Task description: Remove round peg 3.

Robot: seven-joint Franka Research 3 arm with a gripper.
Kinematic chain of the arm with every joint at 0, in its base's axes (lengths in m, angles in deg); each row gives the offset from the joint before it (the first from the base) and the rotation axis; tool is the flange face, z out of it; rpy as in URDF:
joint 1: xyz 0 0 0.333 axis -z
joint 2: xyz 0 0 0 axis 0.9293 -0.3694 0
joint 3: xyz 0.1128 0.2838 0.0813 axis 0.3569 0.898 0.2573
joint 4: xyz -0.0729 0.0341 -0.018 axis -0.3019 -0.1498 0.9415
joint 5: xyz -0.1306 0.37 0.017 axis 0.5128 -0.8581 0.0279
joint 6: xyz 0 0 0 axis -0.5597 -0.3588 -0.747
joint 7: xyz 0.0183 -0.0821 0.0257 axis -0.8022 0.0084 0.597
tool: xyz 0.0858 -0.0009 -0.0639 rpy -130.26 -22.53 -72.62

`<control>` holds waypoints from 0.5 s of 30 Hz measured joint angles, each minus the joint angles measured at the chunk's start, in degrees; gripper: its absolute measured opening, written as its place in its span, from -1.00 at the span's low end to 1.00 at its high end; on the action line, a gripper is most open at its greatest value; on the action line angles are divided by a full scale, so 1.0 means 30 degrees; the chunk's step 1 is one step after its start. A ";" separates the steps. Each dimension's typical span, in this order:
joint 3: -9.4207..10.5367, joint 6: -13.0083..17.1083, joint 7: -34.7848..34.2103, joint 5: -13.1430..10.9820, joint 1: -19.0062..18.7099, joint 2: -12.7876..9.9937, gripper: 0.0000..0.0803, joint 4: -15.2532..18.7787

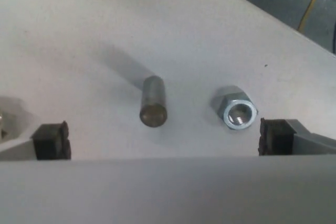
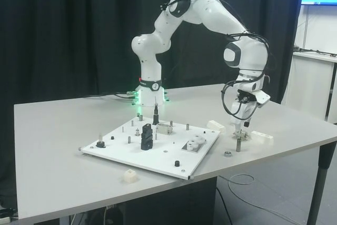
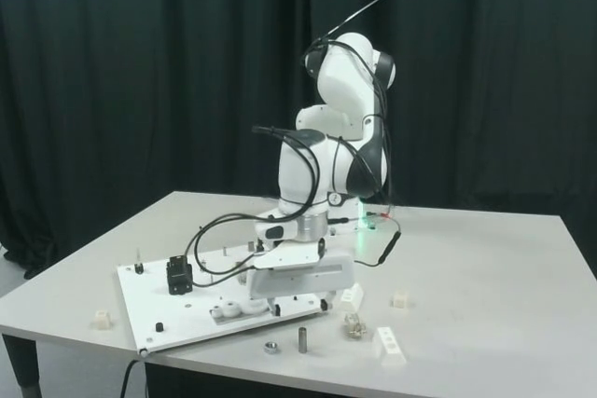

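Claw is spread wide with nothing between the pads. Round peg stands upright on the bare grey desk, off the white board, below the gap of the claw and touching neither pad. Hex nut sits on the desk just beside the peg, apart from it, threaded hole facing up.

Wrist view: only the peg, the nut, the two pads and the desk's edge show; the board is not in that picture.

First room view: the claw hangs low over the desk off the board's corner near the desk's edge, the peg under it, the nut between the peg and the board, and a white block near the peg, further from the board.

Second room view: peg and nut stand clear near the desk's front edge; the claw itself is hidden behind the wrist housing.
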 joint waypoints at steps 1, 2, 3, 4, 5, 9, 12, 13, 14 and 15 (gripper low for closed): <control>0.0000 -0.0020 0.0000 0.0018 0.0020 -0.0001 0.99 -0.0031; 0.0000 -0.0055 0.0000 0.0046 0.0046 0.0000 0.99 -0.0070; 0.0000 -0.0096 0.0000 0.0076 0.0069 0.0000 0.99 -0.0105; 0.0000 -0.0151 0.0000 0.0111 0.0093 -0.0001 0.99 -0.0146; 0.0000 -0.0224 0.0000 0.0160 0.0119 -0.0001 0.99 -0.0197; 0.0000 -0.0493 0.0000 0.0355 0.0215 -0.0001 0.99 -0.0433; 0.0000 -0.0692 0.0001 0.0506 0.0268 0.0000 0.99 -0.0591; 0.0000 -0.0732 0.0001 0.0578 0.0279 0.0000 0.99 -0.0633; 0.0000 -0.0775 0.0001 0.0654 0.0289 0.0000 0.99 -0.0678; 0.0000 -0.0820 0.0001 0.0715 0.0296 0.0000 0.99 -0.0716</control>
